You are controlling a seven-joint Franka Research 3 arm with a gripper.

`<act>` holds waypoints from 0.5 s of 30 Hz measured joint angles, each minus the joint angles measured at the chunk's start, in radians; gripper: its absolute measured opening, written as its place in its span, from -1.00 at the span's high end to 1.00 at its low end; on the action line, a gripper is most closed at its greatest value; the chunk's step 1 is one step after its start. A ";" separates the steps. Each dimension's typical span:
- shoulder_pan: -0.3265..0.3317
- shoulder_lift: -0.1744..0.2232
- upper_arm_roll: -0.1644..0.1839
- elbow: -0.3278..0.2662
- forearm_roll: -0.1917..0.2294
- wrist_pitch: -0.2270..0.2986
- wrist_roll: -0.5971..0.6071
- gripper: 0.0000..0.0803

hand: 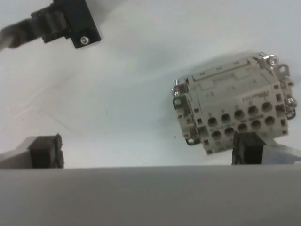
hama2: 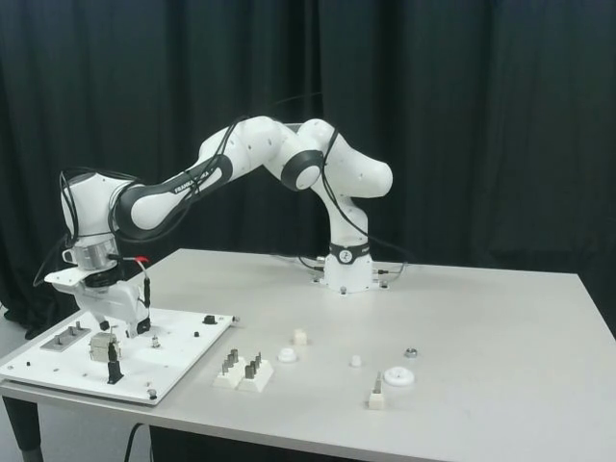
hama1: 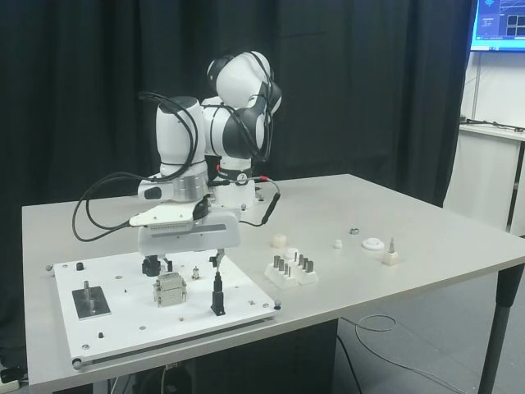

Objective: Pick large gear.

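The arm reaches over the white board (hama1: 164, 316) at the table's (hama1: 426, 238) end, its gripper (hand: 146, 148) hanging spread and empty above a multi-pin connector block (hand: 235, 110). The large gear (hama2: 398, 376) lies flat well apart from it, out on the bare table beside a small pegged block (hama2: 376, 397).

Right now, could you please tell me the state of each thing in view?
gripper: open, empty, above the white board.
connector block: resting on the board, between the fingertips.
large gear: flat on the grey table, untouched, far from the gripper.
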 joint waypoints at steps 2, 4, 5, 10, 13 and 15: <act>0.001 -0.003 -0.003 0.000 -0.001 -0.005 -0.002 -0.99; 0.001 -0.005 -0.005 0.000 -0.002 -0.009 -0.002 -0.99; 0.001 -0.005 -0.007 0.000 -0.002 -0.010 -0.002 -0.99; 0.003 -0.006 -0.015 0.000 -0.002 -0.013 -0.004 -0.99; 0.003 -0.006 -0.018 -0.001 -0.003 -0.013 -0.005 -0.99; 0.003 -0.006 -0.020 -0.002 -0.003 -0.013 -0.006 -0.99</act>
